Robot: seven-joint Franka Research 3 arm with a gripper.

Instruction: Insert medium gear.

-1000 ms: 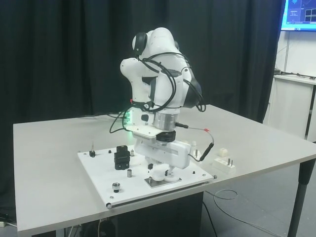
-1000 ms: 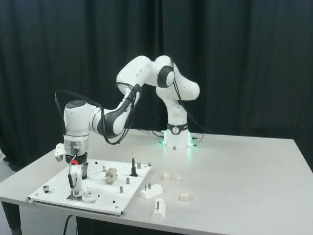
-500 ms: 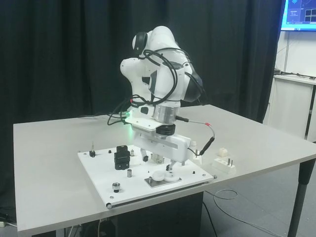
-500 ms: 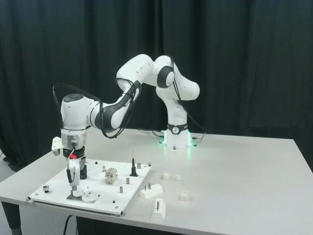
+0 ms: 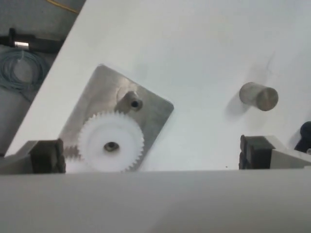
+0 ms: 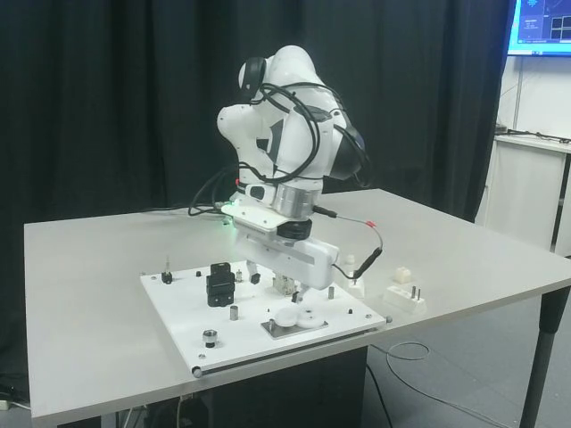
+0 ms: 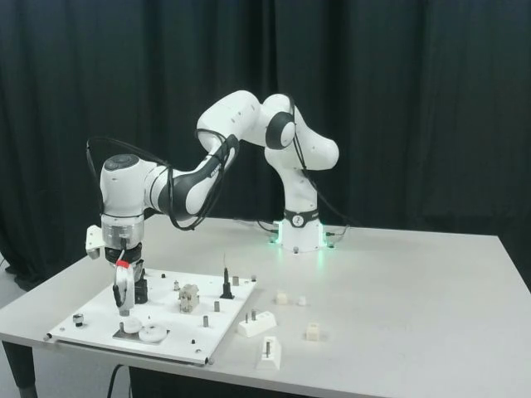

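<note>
The medium gear [image 5: 111,145] is white and toothed, and it sits flat over a peg on the grey metal plate [image 5: 150,114]. A second white gear [image 5: 73,164] touches its edge, half hidden by a finger. Another peg [image 5: 132,101] on the plate stands bare. My gripper [image 5: 152,153] hangs open above the plate, with black pads [image 5: 46,155] wide apart and nothing between them. In the first room view the gripper [image 6: 292,283] is lifted over the two gears [image 6: 296,317]. In the second room view the gripper [image 7: 124,300] is above the gear [image 7: 152,334].
The white board [image 6: 178,294] also carries a black block [image 6: 219,282], a metal stub [image 5: 258,95], thin pins and a small ring [image 6: 210,337]. White holders [image 6: 404,294] [image 7: 255,323] lie on the grey table beside the board. The plate sits near the board's front edge.
The gripper was low over the plate with its fingers at the gear. It has since risen straight up, and the gear stays on its peg.
</note>
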